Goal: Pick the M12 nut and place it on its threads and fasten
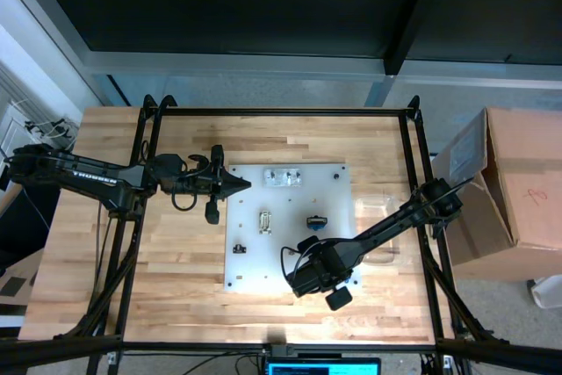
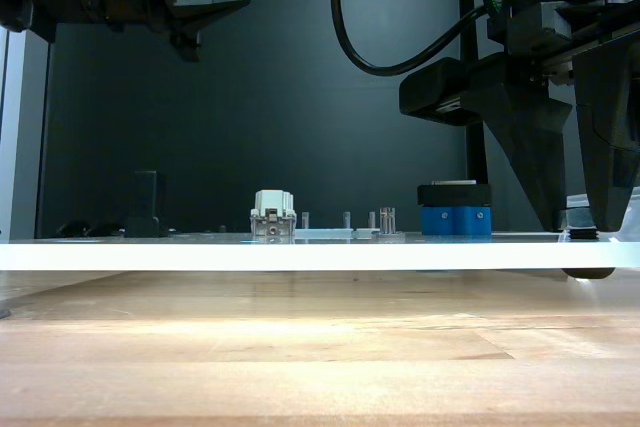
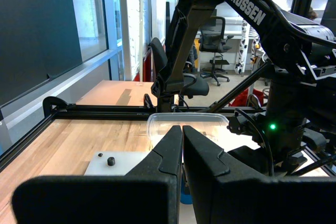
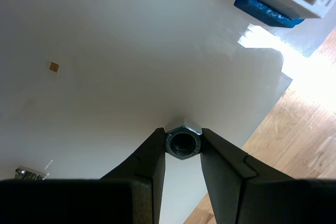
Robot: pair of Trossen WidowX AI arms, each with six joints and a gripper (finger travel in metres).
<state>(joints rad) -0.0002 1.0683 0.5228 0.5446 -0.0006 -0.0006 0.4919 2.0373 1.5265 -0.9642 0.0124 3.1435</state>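
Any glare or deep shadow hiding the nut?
Right wrist view: evenly lit, right claw shut on the M12 nut over the white board; glare at the board's edge. Low view: dark backdrop, silhouettes only; nut on its stud or not, cannot tell. High view: soft light; left claw, shut, by the board's left edge.

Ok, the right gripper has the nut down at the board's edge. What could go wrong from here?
1. The right gripper pinches the nut at its very tips only; turning could slip or tilt it.
2. No view shows whether the nut sits square on its stud, so it might cross-thread.
3. It is near the board edge; dropped, it could roll onto the table.
The left gripper, shut, hovers at the board's left edge.
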